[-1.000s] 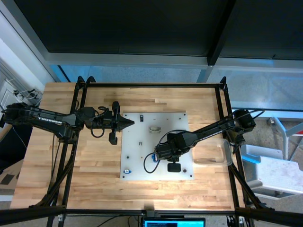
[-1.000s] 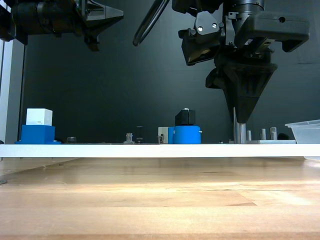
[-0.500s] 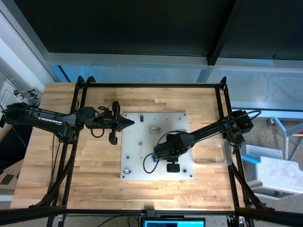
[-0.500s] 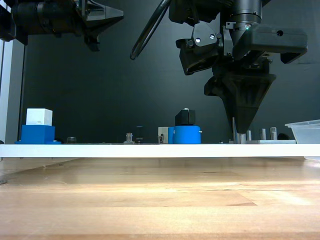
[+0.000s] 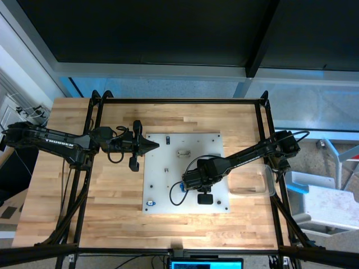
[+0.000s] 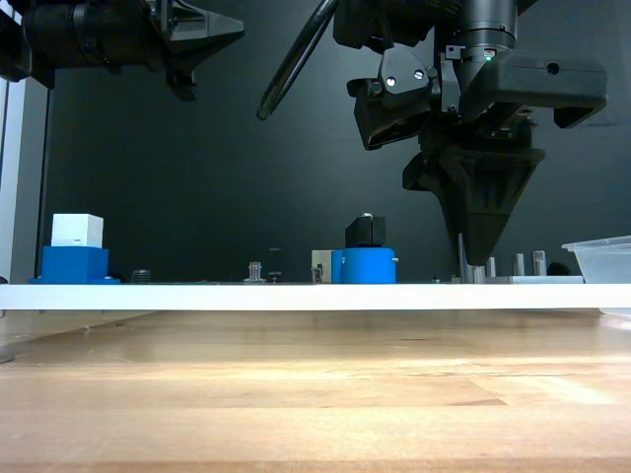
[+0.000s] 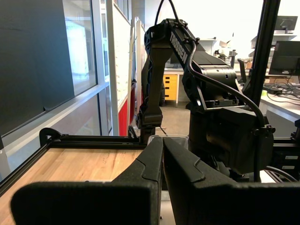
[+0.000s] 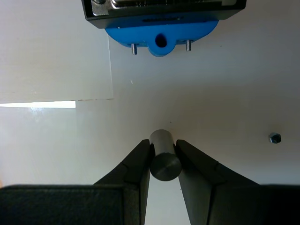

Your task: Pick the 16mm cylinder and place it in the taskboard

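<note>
The 16mm cylinder [image 8: 164, 157], a short dull-grey metal stub, stands upright between the fingers of my right gripper [image 8: 162, 144], which is shut on it. This gripper [image 6: 477, 254] points straight down over the taskboard [image 5: 162, 193], a white square plate. In the low view the cylinder [image 6: 461, 258] shows as a thin grey pin whose lower end reaches down to the board's surface. My left gripper [image 5: 154, 144] hovers high beside the board's left edge, its fingers [image 7: 150, 161] shut on nothing.
A blue connector fitting [image 8: 160, 35] sits on the board just ahead of the cylinder. A blue round fitting [image 6: 369, 264], a blue block with a white cube [image 6: 76, 251] and several small pegs [image 6: 527, 263] stand on the board. A clear plastic tray [image 5: 251, 180] lies to its right.
My right gripper has come down a little with the cylinder, bringing its lower end to the board. The left arm has not moved.
</note>
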